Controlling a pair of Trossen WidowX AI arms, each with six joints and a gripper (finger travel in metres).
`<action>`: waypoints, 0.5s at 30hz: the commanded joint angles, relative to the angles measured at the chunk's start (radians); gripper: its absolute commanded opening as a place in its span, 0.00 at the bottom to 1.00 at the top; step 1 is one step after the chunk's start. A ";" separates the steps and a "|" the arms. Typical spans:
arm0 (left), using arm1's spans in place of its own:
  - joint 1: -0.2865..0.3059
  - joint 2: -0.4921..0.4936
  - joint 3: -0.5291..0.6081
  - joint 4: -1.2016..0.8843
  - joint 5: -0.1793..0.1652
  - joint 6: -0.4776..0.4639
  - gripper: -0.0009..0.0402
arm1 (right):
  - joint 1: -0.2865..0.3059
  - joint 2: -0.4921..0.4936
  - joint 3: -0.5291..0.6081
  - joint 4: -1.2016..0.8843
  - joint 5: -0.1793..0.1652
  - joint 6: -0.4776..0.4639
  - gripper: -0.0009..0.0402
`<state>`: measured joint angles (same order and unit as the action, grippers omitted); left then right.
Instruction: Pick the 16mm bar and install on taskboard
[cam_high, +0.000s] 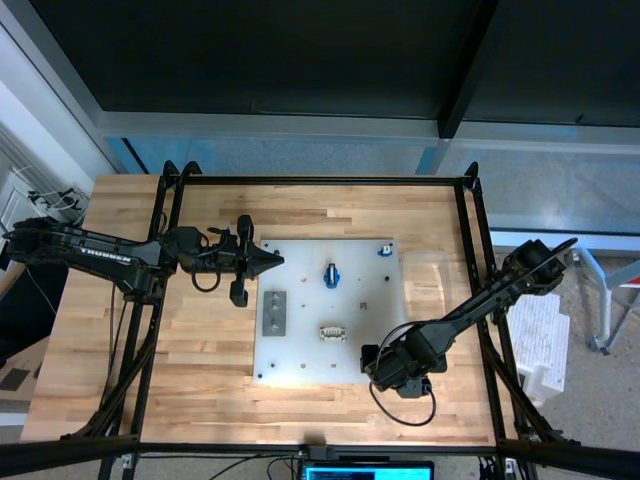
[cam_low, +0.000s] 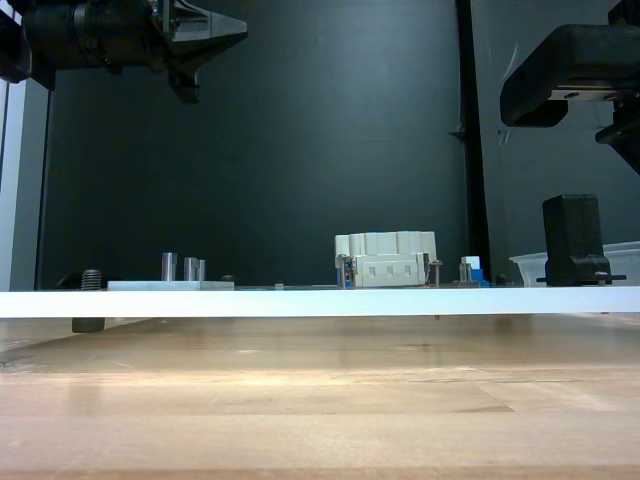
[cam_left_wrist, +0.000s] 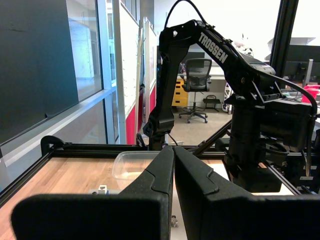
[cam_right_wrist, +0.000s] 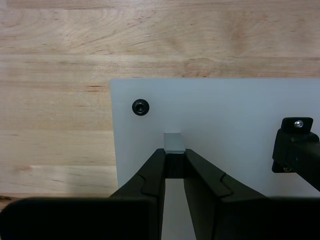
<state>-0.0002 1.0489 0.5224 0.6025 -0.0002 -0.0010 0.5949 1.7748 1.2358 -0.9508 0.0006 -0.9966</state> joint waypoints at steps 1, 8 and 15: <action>0.000 0.000 0.000 0.000 0.000 0.000 0.02 | 0.002 0.000 0.000 -0.003 -0.002 0.003 0.07; 0.000 0.000 0.000 0.000 0.000 0.000 0.02 | 0.003 0.000 0.000 0.000 -0.002 0.004 0.20; 0.000 0.000 0.000 0.000 0.000 0.000 0.02 | 0.006 0.000 0.010 -0.012 -0.002 0.004 0.33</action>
<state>-0.0002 1.0489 0.5228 0.6029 -0.0002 -0.0013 0.6010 1.7748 1.2381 -0.9596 -0.0044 -0.9913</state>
